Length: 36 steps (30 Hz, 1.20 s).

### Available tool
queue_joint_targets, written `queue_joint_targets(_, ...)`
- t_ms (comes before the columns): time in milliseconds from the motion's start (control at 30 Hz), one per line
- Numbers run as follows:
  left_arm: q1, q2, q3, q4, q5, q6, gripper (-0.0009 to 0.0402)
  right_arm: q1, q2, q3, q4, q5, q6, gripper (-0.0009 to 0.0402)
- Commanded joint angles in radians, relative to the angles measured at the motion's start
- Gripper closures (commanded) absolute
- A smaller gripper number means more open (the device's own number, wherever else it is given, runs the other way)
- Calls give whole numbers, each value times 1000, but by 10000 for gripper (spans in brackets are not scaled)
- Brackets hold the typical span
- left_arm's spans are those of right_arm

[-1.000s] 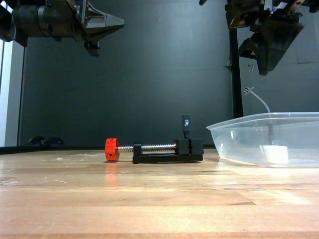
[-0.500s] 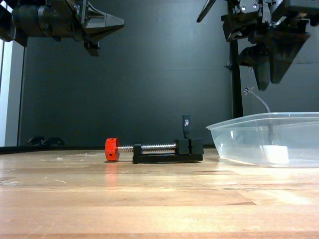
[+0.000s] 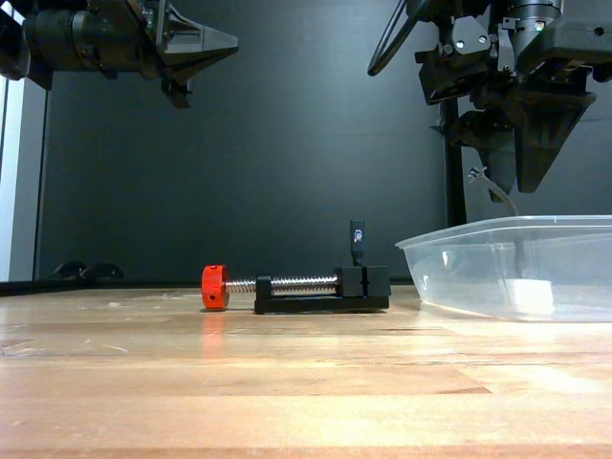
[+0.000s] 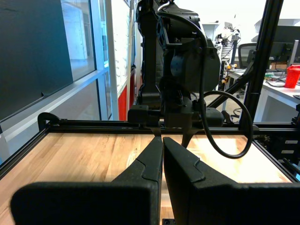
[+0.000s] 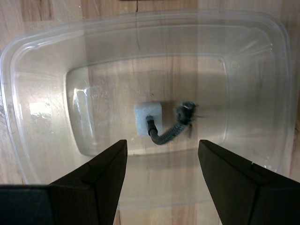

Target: Pick the USB-C connector and install on taskboard

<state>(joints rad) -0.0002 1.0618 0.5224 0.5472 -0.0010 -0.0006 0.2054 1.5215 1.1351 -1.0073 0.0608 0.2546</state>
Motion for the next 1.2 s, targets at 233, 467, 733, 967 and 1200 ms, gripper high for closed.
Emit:
queue_joint_targets(233,0,0,0,0,0,0,393,11,25,-34,68,0,7,182)
queue_joint_targets(467,0,0,0,0,0,0,393,16,25,-85,117,0,25,184)
queue_joint_targets(733,0,0,0,0,0,0,393,19,25,-138,184,0,35,195)
queue_joint_targets(967,0,0,0,0,0,0,393,21,25,-166,220,4,51,204)
queue_joint_targets(1200,0,0,0,0,0,0,393,21,25,-186,242,2,54,225)
